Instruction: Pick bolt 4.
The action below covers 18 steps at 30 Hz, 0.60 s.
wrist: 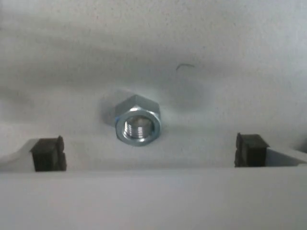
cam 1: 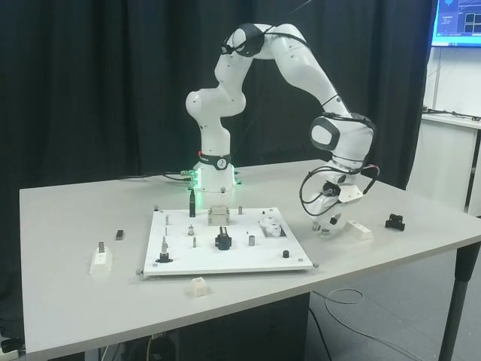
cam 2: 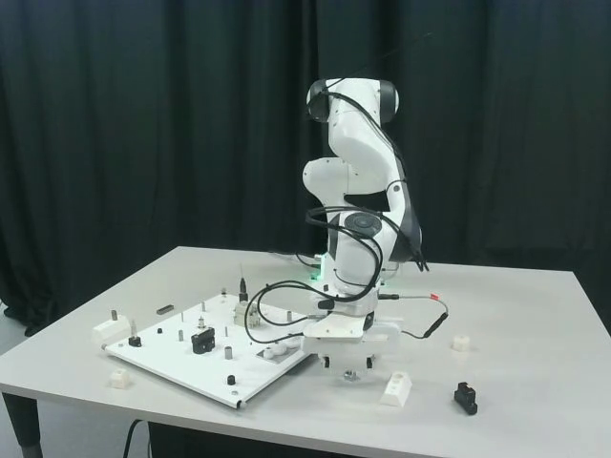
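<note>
1. The gripper (wrist: 148,152) is positioned low over the grey table (cam 1: 68,218), just off the side of the white board (cam 1: 225,252) that faces away from the arm's base. Its fingers (wrist: 48,154) are open, spread wide apart with nothing between them.
2. The task names a bolt, but the wrist view shows a hexagonal threaded nut (wrist: 137,120). It lies flat on the table with its bore facing up. Seen from the wrist camera, it is ahead of the line joining the two fingertips, toward 12 o'clock, roughly centred between them.
3. The step in hand appears to be the final approach before the grasp. To do it well, the gripper should be shifted until the nut lies directly on the line between the pads, then lowered until the pads reach the height of the hexagon's sides.
4. The pads should close on two opposite flats, not on corners, or the nut is likely to turn or slip out.
5. The nut is metallic and shiny, with six flat sides and visible inner threads. It is low and short, so the grip margin above the table is small.
6. In both room views the nut is hidden beneath the gripper.
</note>
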Each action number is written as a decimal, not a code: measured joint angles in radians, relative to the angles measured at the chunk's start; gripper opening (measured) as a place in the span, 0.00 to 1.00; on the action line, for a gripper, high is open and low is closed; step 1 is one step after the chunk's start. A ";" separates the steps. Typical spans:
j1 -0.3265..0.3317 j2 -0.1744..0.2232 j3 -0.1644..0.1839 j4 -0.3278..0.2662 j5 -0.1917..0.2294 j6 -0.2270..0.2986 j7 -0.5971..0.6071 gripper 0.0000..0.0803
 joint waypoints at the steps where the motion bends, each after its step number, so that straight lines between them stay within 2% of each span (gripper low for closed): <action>1: 0.000 0.000 0.000 0.006 0.000 -0.010 0.000 0.97; 9: 0.000 0.000 0.000 0.047 -0.001 -0.069 -0.006 0.99; 18: 0.000 -0.007 0.000 0.056 -0.001 -0.075 -0.014 1.00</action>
